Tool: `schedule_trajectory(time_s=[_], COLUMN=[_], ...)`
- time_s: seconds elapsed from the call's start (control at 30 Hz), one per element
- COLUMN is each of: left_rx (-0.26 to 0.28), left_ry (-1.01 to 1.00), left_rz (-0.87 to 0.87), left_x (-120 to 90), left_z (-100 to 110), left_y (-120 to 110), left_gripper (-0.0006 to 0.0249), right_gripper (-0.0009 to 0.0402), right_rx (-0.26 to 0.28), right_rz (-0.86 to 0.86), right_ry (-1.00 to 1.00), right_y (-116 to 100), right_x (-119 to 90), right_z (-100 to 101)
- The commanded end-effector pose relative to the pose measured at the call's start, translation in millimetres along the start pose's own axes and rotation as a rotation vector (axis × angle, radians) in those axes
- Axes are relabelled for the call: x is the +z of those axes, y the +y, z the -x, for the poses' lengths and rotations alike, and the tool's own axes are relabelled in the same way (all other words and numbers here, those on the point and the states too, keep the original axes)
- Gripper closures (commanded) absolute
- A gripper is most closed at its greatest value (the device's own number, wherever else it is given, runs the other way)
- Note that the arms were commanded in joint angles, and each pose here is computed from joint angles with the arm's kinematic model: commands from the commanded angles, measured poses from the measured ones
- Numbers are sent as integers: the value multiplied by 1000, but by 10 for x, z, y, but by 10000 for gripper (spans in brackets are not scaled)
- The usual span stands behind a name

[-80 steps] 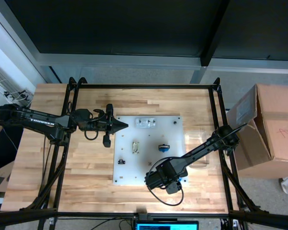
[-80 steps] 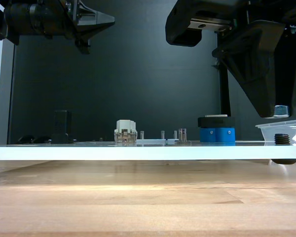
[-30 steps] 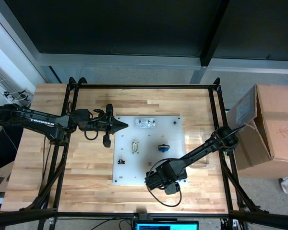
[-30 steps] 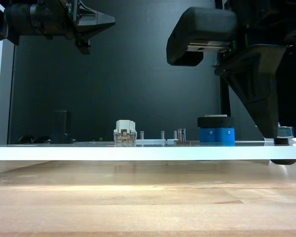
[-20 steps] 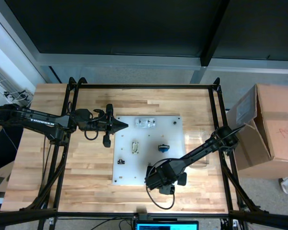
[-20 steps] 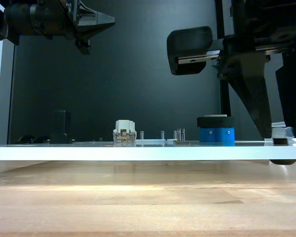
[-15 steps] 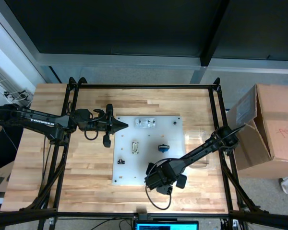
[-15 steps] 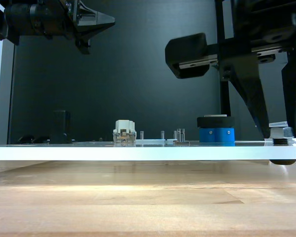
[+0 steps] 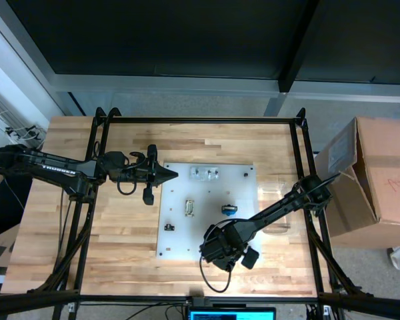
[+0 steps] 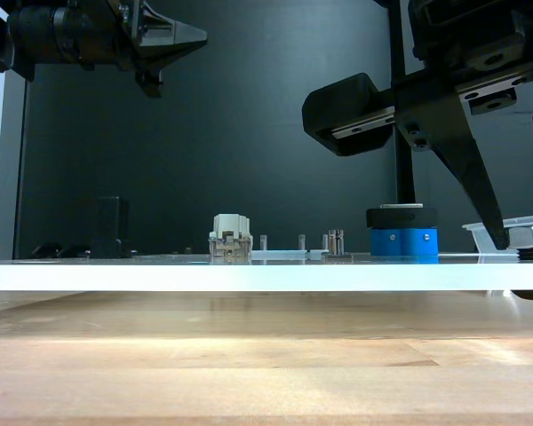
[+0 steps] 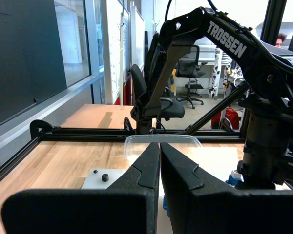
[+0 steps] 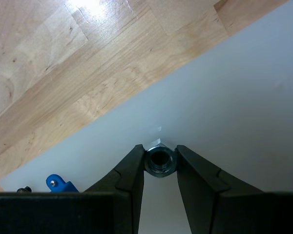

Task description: Pick the M12 nut and place it on its threads and fasten

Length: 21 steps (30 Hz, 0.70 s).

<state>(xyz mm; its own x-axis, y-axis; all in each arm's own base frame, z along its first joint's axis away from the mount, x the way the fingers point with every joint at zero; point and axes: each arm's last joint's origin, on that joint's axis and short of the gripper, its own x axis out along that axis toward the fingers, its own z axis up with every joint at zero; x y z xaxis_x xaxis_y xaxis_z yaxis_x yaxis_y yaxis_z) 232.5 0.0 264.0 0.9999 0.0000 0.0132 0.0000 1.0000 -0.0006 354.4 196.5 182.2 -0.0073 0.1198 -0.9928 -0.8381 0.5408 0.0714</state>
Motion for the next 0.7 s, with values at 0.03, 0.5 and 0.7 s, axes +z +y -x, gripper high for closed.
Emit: schedule_trajectory(time_s=[0.03, 0.5, 0.7], left_rx=[0, 0, 0], left_ry=[0, 0, 0], left_rz=[0, 0, 0], left_x=[1, 1, 1], left_z=[-1, -1, -1], left_y=[1, 0, 1], left_gripper=[243, 243, 243], right_gripper=[392, 393, 393], right_rx=[-12, -90, -137], right_rz=[-18, -44, -52], right_ry=[10, 29, 31], right_y=[-5, -41, -72], right_x=[-9, -25, -44], right_z=[5, -26, -37])
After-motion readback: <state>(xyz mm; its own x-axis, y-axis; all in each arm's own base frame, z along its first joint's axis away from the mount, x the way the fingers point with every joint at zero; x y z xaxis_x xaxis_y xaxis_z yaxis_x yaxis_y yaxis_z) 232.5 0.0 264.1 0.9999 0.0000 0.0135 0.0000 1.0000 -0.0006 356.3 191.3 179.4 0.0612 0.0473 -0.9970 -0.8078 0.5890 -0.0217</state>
